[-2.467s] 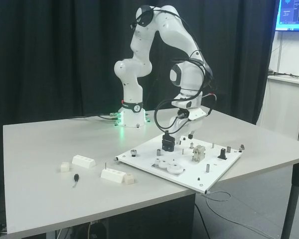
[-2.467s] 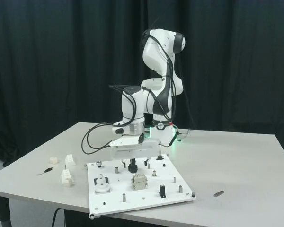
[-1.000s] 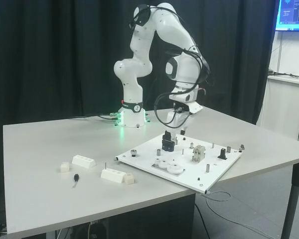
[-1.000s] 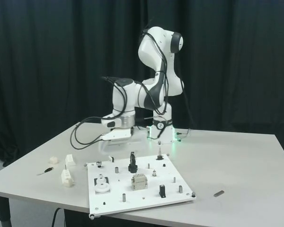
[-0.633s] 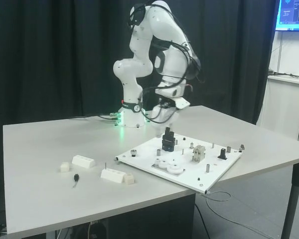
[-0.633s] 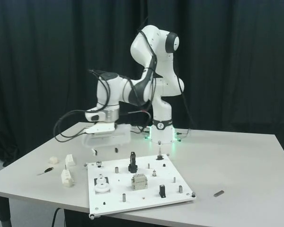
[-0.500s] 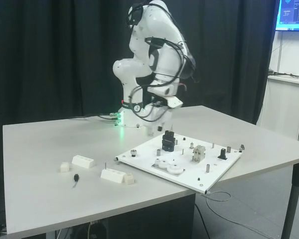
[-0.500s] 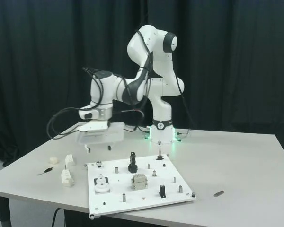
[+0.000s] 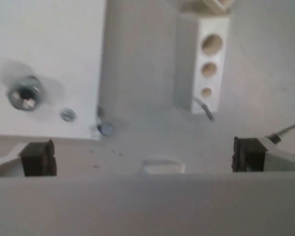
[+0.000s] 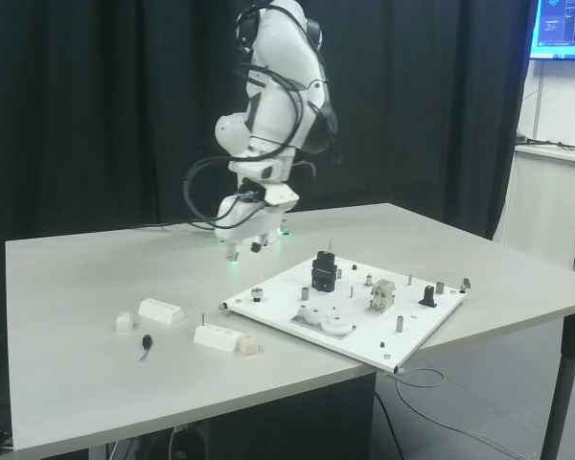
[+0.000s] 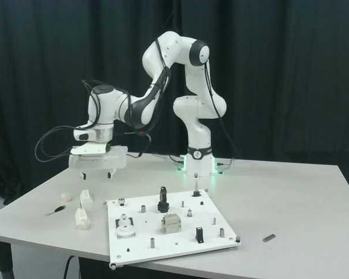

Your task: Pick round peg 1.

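— What does the wrist view show?

— The claw (image 9: 142, 156) is released: its two black fingertips (image 9: 37, 158) stand wide apart with only grey desk (image 9: 137, 73) between them. Below lies a white block (image 9: 206, 59) with three round holes in a row. A thin pin sticks up at the end by its smallest hole. I take that pin for round peg 1 (image 9: 204, 109), though I cannot tell for sure. The corner of the white board (image 9: 44, 44) is just beside the block, carrying a bolt (image 9: 24, 93).

— And the first room view?

— The white arm (image 10: 273, 86) bends down, and the claw hangs in the air above the desk, behind the board's left corner. The block with the pin lies on the near part of the desk, left of the board and well apart from the claw. A second white block (image 10: 161, 310) sits farther left.

— The second room view?

— The claw hovers high over the desk's left side, with both blocks below and nearer. Nothing is in its grip.
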`<move>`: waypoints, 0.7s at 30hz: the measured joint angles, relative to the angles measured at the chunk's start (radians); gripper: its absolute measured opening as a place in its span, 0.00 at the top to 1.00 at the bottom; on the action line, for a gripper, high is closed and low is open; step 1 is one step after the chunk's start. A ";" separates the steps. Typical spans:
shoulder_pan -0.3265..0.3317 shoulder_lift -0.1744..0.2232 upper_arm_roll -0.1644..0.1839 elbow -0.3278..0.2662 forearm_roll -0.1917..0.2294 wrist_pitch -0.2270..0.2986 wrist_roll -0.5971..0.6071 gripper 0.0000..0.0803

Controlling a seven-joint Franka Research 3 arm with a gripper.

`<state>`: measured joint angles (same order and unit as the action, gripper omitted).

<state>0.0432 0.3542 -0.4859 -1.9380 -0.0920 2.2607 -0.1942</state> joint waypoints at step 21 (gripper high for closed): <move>-0.117 0.171 0.013 0.054 0.120 0.157 -0.156 0.00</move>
<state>-0.0734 0.5256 -0.4731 -1.8840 0.0285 2.4181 -0.3501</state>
